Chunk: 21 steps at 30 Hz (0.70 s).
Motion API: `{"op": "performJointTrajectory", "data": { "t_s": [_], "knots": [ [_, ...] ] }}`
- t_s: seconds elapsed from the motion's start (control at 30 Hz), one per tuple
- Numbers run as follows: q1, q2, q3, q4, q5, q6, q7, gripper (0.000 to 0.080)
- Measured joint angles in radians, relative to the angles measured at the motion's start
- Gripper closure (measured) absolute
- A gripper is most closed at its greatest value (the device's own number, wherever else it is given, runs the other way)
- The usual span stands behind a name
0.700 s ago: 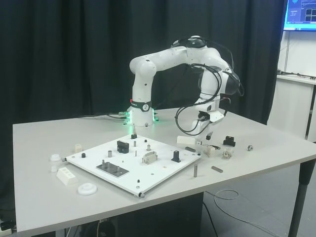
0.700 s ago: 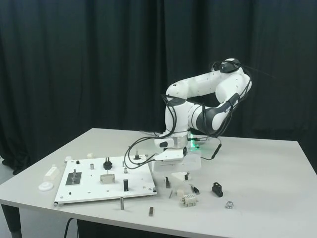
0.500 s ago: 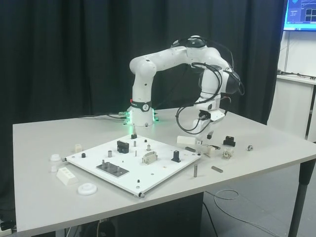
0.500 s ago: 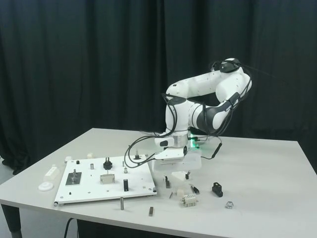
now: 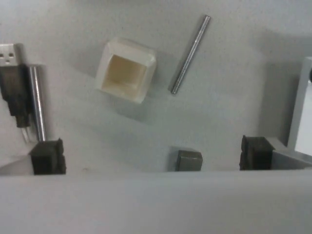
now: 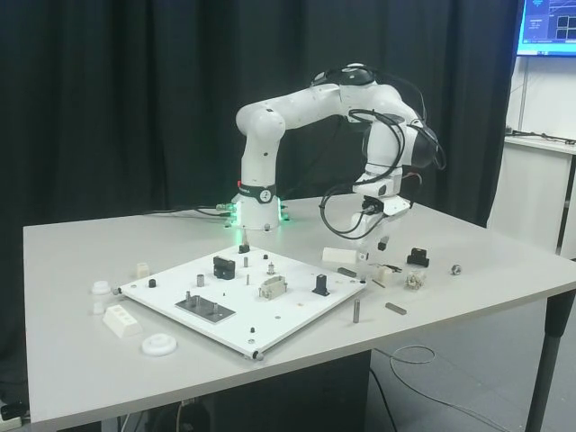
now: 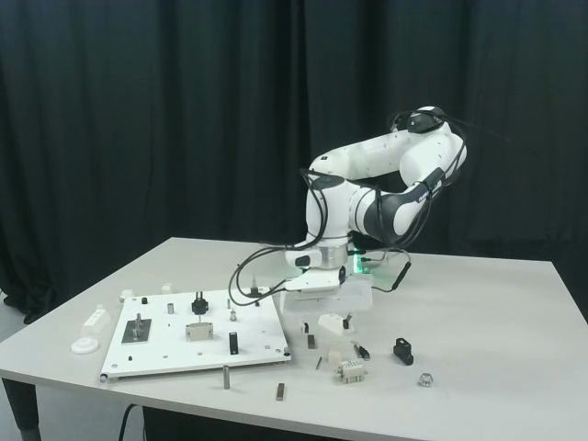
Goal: Remove BNC.
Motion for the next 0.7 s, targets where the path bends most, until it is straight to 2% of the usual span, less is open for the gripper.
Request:
{"op": "performJointTrajectory", "data": {
  "t_s": [0.4,0.7],
  "knots": [
    [0.0,0.0,-0.005,0.0,-0.007,0.0,0.014,0.0003],
    [0.0,0.0,-0.005,0.0,-0.009,-0.003,-0.022,0.0003]
  ]
}}
